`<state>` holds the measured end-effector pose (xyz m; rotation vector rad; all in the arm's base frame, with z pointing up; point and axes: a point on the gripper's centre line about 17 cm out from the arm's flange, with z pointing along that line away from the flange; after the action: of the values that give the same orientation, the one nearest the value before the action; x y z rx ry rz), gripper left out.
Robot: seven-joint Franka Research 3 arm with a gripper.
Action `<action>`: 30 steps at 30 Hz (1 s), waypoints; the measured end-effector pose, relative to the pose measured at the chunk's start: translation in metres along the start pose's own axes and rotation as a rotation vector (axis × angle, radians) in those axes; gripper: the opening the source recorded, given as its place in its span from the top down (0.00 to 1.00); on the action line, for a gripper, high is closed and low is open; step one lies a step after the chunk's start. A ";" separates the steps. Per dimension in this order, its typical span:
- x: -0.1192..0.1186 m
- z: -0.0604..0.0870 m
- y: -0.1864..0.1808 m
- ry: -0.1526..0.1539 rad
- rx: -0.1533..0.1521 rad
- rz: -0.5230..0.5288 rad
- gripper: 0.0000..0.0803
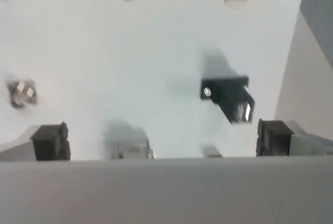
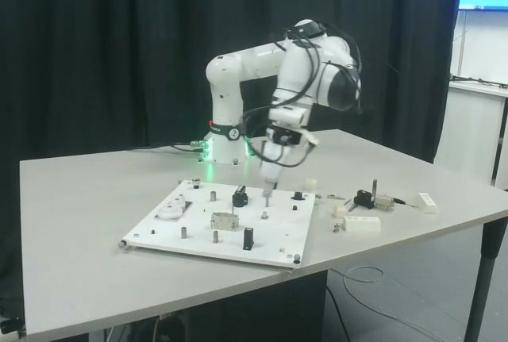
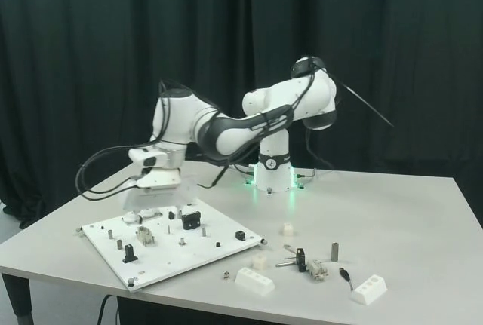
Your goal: Remove square peg 3.
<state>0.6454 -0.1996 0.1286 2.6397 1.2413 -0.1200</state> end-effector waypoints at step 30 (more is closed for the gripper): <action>-0.069 0.052 0.055 0.072 0.111 0.050 0.00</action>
<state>0.6446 -0.2969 0.0989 2.7908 1.2236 -0.0881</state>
